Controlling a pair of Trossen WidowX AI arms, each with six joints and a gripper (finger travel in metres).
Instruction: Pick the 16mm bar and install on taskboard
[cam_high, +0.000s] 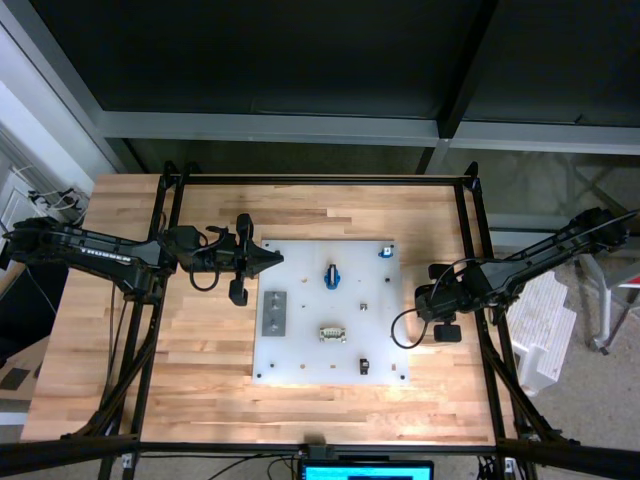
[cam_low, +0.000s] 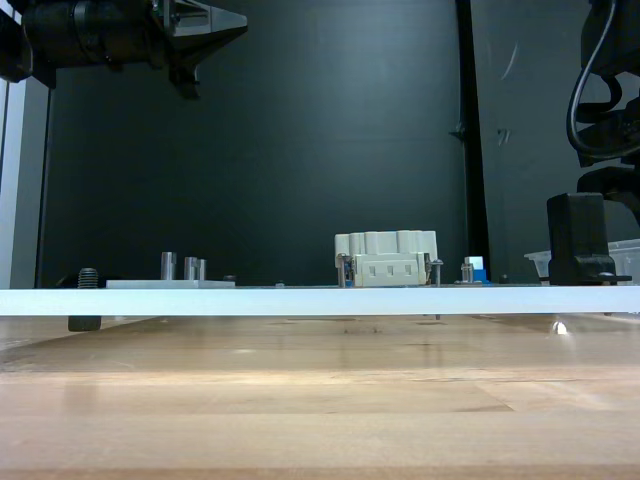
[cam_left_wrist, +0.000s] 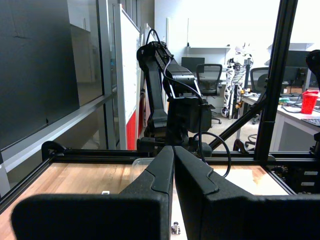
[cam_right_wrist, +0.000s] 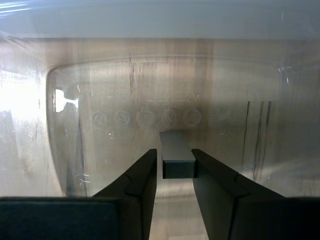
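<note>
Low cam clips my left gripper (cam_low: 238, 20) at the top edge, around 11 o'clock, and my right gripper (cam_low: 580, 262) at 3 o'clock. From above, the right one sits at the taskboard's (cam_high: 300, 350) 3 o'clock and hides the 16mm bar (cam_right_wrist: 177, 150) completely. On its wrist cam it covers the bar's sides, so gripped or not, can't tell.

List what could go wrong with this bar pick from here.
1. The right gripper, down in a clear bin right of the taskboard, straddles only the near end of the 16mm bar in it; lifted so, it might pivot or slip.
2. The left gripper, fingers shut, hangs high over the taskboard's left edge and may crowd the install.
</note>
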